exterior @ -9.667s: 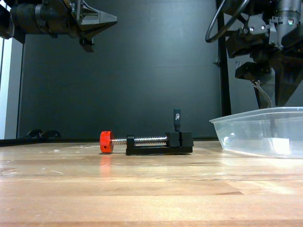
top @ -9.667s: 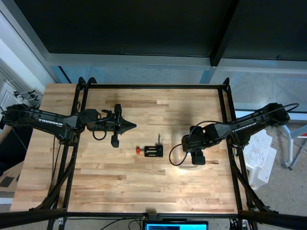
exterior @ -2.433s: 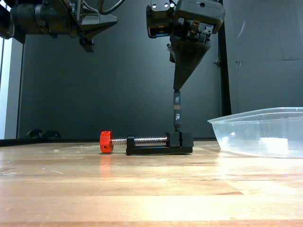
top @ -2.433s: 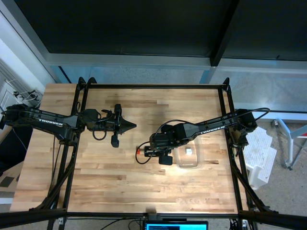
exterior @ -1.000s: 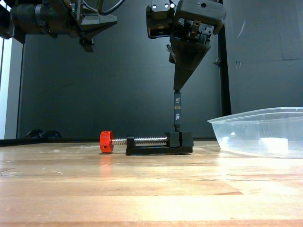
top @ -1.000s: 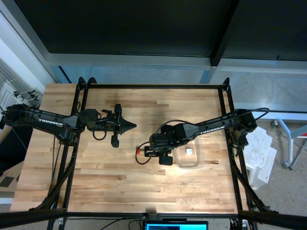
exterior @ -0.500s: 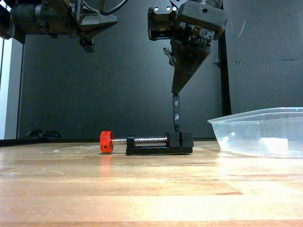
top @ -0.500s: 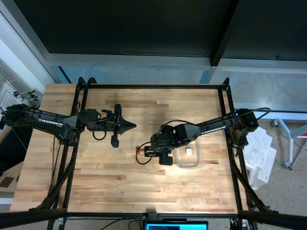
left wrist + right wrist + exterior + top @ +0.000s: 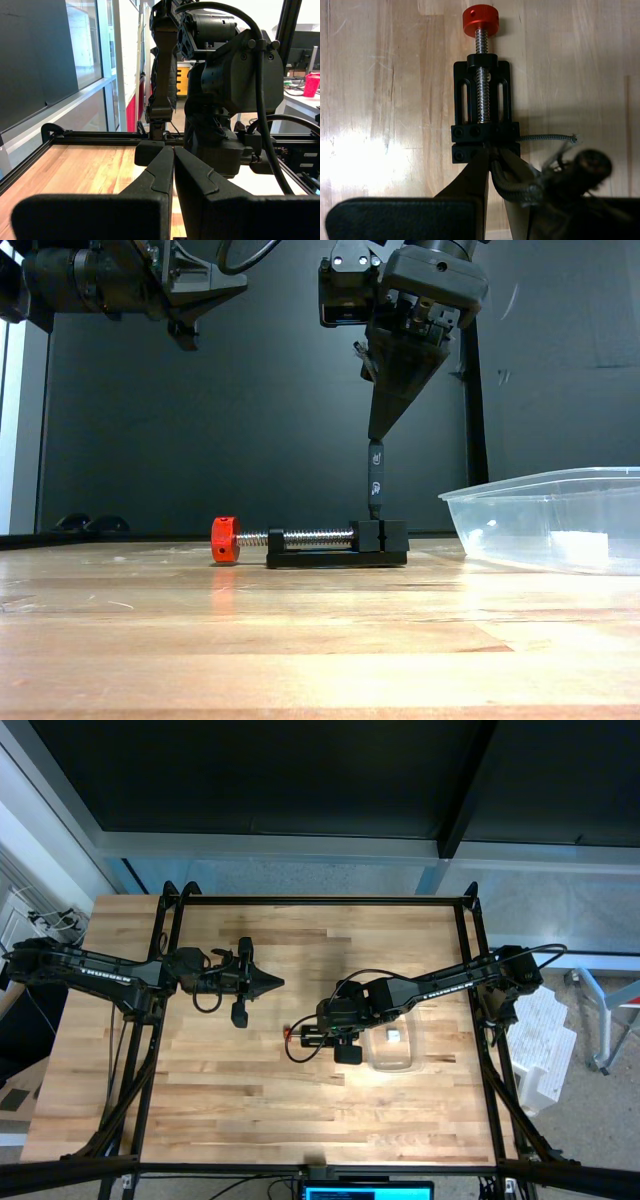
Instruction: Pick the USB-C connector and install on taskboard
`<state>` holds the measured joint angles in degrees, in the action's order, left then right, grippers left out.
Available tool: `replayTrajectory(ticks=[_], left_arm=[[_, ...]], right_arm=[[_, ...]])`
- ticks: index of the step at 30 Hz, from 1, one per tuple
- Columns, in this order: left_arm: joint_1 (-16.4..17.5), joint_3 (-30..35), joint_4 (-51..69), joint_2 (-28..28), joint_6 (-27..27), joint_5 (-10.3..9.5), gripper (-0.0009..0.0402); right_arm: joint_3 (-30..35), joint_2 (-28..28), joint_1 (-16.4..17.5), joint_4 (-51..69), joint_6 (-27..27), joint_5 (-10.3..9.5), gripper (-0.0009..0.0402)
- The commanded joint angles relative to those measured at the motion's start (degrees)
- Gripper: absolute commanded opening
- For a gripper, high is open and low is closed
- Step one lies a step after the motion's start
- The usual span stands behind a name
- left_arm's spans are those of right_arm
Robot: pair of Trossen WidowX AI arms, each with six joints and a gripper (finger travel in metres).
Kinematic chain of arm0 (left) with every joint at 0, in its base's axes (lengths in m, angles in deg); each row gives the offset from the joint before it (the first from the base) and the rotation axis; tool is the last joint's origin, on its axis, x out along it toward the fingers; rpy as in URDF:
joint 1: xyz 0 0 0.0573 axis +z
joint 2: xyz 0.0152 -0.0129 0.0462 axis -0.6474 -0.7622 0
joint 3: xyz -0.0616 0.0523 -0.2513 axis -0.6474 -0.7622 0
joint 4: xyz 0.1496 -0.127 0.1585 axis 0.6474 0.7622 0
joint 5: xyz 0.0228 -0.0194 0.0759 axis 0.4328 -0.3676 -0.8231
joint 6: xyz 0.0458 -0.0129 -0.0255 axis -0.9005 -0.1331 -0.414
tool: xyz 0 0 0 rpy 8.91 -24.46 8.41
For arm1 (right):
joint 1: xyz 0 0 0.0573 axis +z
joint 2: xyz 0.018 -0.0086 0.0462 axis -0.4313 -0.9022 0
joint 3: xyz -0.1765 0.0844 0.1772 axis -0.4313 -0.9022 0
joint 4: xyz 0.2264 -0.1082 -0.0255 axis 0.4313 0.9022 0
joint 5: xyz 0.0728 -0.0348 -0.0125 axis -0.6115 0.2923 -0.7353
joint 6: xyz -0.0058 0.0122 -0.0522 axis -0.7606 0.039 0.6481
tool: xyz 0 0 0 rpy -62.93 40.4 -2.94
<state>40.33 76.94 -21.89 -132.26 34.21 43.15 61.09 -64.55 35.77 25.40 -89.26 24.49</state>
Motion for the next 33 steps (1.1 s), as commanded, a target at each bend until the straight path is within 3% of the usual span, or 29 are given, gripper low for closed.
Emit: replayTrajectory(ticks=[1, 8, 18, 33], left_arm=[[0.0, 0.0, 0.0, 0.0, 0.0, 0.00, 0.0000], [0.0, 0.0, 0.0, 0.0, 0.0, 0.00, 0.0000], [0.0, 0.0, 0.0, 0.0, 0.0, 0.00, 0.0000], [0.0, 0.0, 0.0, -0.2, 0.0, 0.00, 0.0000]], right_arm=[[0.1, 0.1, 0.0, 0.2, 0.0, 0.00, 0.0023], [0.1, 1.0, 0.0, 0.0, 0.2, 0.00, 0.0097], [0.1, 6.6, 0.0, 1.0, 0.2, 0.02, 0.0188], [0.1, 12.8, 0.0, 1.8, 0.2, 0.04, 0.0204]])
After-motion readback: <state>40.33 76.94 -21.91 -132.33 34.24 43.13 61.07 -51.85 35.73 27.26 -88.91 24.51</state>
